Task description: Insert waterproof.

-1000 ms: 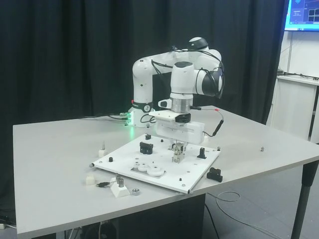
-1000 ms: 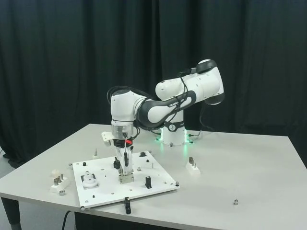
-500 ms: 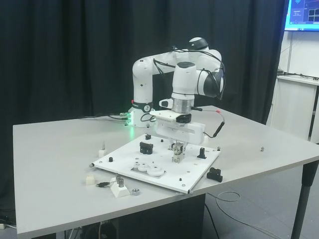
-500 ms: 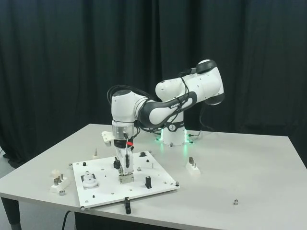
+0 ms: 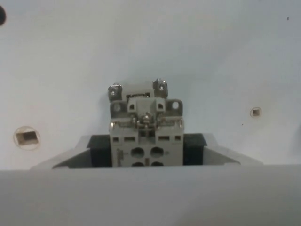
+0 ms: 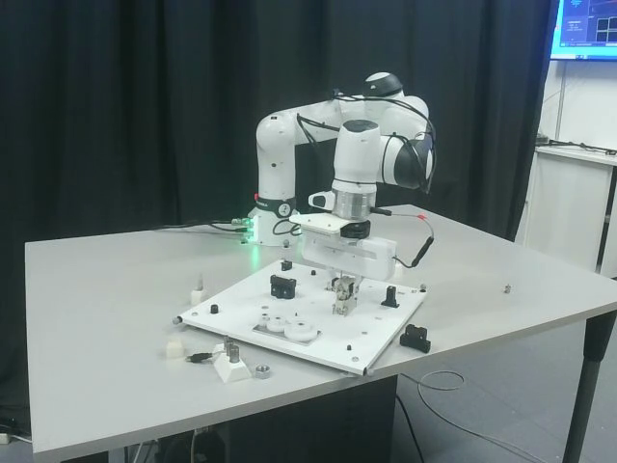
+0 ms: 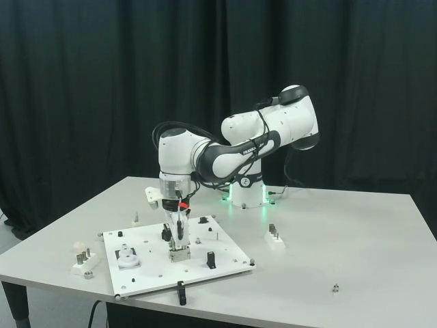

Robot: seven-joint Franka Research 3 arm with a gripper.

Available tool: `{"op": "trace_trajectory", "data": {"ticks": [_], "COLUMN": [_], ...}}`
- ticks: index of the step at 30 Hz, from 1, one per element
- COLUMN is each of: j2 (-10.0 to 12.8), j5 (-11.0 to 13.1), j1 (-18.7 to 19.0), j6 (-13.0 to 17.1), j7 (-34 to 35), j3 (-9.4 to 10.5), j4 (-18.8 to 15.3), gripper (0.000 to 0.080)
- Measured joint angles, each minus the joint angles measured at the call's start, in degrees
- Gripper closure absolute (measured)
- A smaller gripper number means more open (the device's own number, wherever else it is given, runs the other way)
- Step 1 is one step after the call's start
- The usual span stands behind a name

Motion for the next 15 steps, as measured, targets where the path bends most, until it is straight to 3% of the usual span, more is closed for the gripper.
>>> {"op": "trace_trajectory", "data": {"ticks": [15], "j2": [0.0], "j5": [0.3], "j1": [0.0], "j6": [0.4], "j7": [1.4], "j3": [0.07], "j4": [0.0], "gripper": [0.0493]}}
